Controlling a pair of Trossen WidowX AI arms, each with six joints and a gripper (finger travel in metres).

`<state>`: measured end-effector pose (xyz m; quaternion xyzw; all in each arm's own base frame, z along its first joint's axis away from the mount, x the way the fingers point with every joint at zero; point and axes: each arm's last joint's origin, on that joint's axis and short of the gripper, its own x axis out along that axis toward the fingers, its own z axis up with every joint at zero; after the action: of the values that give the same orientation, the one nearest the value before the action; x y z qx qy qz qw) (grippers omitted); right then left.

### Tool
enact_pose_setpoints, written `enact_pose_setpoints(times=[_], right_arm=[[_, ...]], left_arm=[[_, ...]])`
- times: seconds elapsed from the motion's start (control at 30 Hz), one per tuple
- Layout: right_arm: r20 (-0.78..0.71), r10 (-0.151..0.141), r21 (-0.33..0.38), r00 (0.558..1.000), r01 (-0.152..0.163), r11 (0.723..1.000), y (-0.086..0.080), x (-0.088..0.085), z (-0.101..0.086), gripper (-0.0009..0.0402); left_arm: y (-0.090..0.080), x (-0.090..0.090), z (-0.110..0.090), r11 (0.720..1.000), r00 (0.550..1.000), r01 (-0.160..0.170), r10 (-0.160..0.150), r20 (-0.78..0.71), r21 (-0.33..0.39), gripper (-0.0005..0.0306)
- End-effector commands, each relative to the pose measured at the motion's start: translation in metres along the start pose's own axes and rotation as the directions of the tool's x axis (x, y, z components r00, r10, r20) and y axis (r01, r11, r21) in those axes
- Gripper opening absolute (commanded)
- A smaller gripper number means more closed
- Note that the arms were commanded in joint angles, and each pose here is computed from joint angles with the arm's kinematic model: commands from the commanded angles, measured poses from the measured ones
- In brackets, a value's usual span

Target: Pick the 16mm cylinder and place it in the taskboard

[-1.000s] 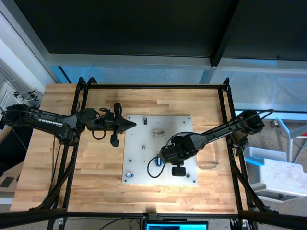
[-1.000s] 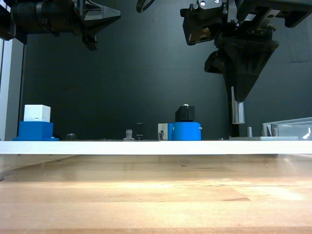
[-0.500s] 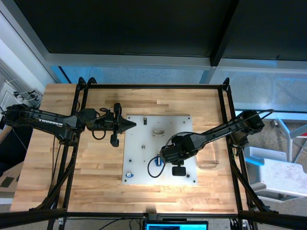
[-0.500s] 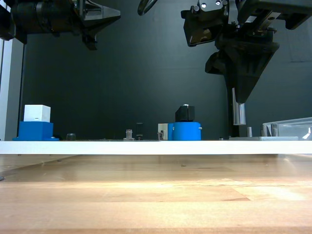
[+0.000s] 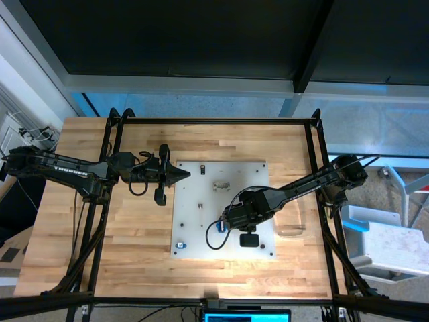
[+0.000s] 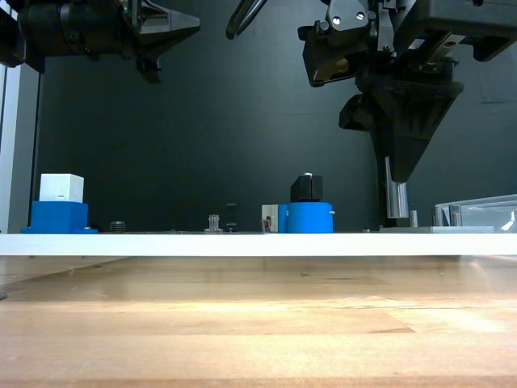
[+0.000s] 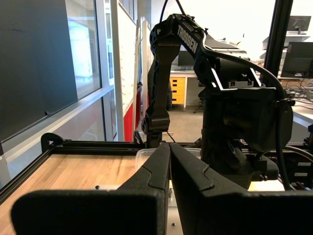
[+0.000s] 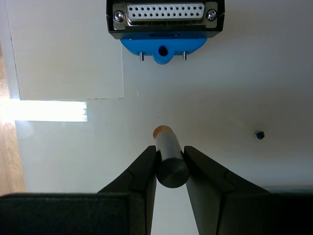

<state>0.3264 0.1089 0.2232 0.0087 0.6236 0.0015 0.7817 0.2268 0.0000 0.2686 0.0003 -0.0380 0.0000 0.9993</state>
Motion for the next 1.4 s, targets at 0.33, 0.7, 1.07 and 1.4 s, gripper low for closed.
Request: enact_pose_setpoints(times=[0.33,0.7,1.07,1.4], right_arm=[[0.008,0.003,-0.001,1.000,-0.003,1.000,0.000,0.002,0.000,0.0043],[0.009,0.003,0.000,1.000,-0.003,1.000,0.000,0.003,-0.001,0.0043],[0.006,0.002,-0.002,1.000,-0.002,1.000,0.001,0.004,-0.001,0.0043],[-0.008,0.005,-0.003,1.000,-0.005,1.000,0.002,0.013,0.001,0.0043]], left_arm=[[0.000,0.000,0.000,1.000,1.000,0.000,0.000,0.000,0.000,0.0000],[0.000,0.000,0.000,1.000,1.000,0.000,0.000,0.000,0.000,0.0000],[0.000,0.000,0.000,1.000,1.000,0.000,0.000,0.000,0.000,0.0000],[0.000,0.000,0.000,1.000,1.000,0.000,0.000,0.000,0.000,0.0000]])
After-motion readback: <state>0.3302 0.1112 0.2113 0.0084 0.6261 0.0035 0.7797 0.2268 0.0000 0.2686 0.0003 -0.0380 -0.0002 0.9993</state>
